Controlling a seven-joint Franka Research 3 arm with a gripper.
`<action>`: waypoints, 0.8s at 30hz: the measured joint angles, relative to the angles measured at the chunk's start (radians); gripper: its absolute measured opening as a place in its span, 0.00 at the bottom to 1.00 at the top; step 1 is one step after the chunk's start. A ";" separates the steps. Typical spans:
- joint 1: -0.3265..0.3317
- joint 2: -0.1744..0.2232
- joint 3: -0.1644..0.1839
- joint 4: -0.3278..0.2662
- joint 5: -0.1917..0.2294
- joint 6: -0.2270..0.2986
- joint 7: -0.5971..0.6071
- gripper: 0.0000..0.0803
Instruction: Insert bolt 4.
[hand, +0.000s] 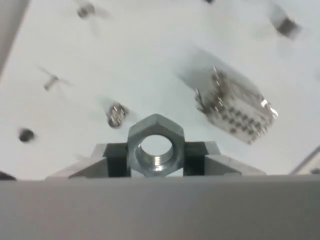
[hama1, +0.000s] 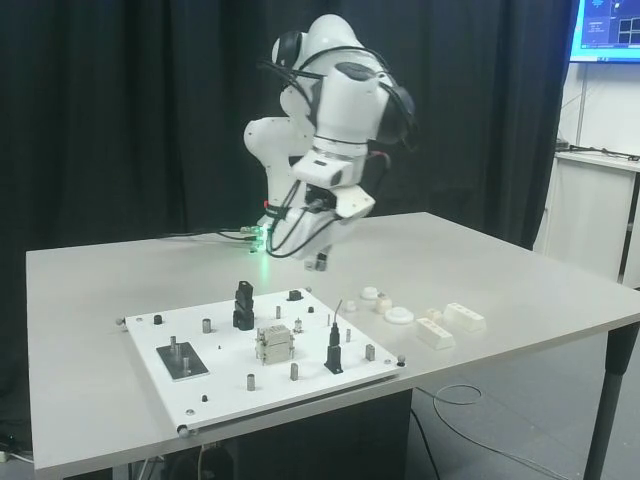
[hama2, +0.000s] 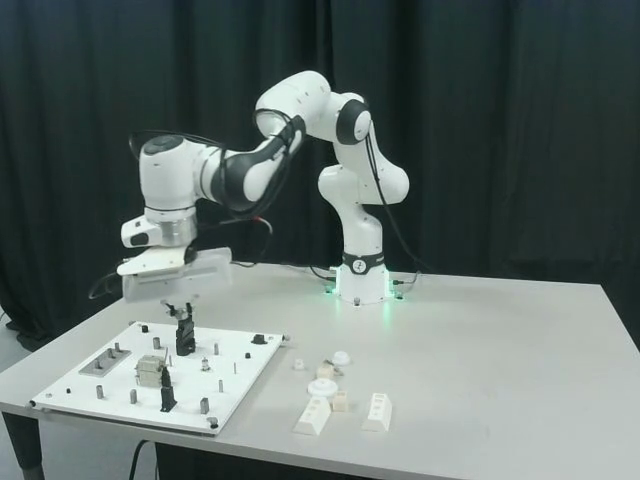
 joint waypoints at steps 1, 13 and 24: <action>-0.009 -0.001 -0.001 0.000 0.004 -0.002 -0.015 0.28; -0.070 -0.008 -0.054 -0.022 0.035 -0.014 -0.184 0.28; -0.080 -0.022 -0.160 -0.087 0.053 -0.008 -0.338 0.28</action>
